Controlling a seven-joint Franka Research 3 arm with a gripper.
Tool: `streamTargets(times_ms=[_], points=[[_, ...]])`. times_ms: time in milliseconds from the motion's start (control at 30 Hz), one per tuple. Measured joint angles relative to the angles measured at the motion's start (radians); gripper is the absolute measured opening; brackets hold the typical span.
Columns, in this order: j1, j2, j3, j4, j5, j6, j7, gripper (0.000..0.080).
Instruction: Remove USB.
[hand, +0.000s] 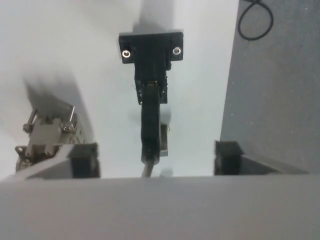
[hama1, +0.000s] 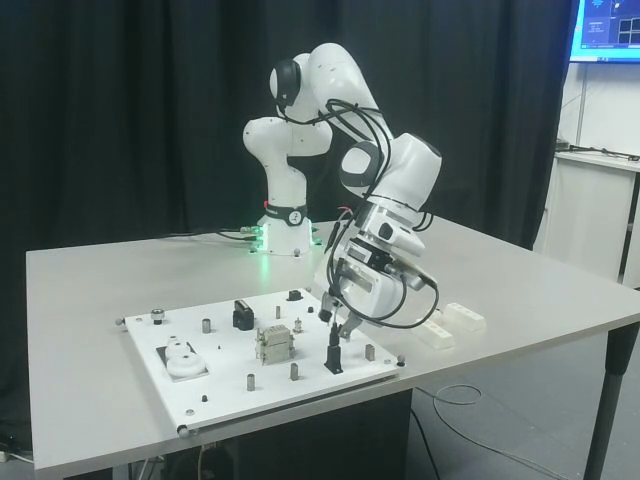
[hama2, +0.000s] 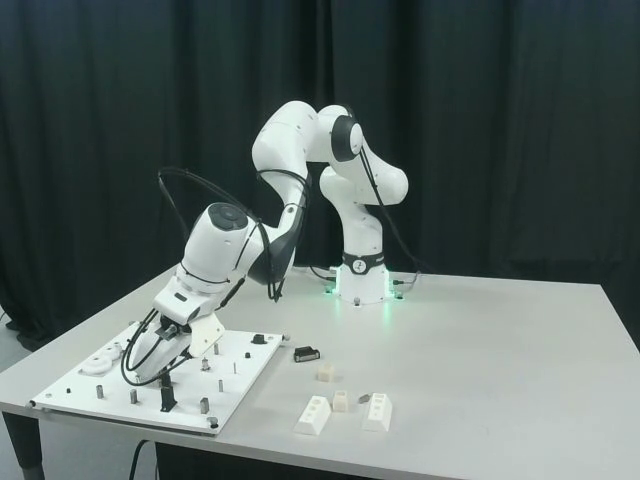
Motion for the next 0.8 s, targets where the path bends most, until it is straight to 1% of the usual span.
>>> streamTargets(times_ms=[33,233,267,400,433,633,667,800], points=[[0.0,0.0,0.0,0.0,0.0,0.0,0.0,0.0478],[0.001,0.0,0.0,0.0,0.0,0.0,0.0,0.0478],[0.001,0.0,0.0,0.0,0.0,0.0,0.0,0.0314],[0.001,0.0,0.0,0.0,0.0,0.0,0.0,0.0314],[0.002,0.0,0.0,0.0,0.0,-0.001,0.0,0.0134],[0.002,0.0,0.0,0.001,0.0,-0.003,0.008,0.0134],[0.002,0.0,0.0,0.001,0.0,-0.004,0.009,0.0063],[0.002,0.0,-0.001,0.001,0.0,-0.006,0.01,0.0063]])
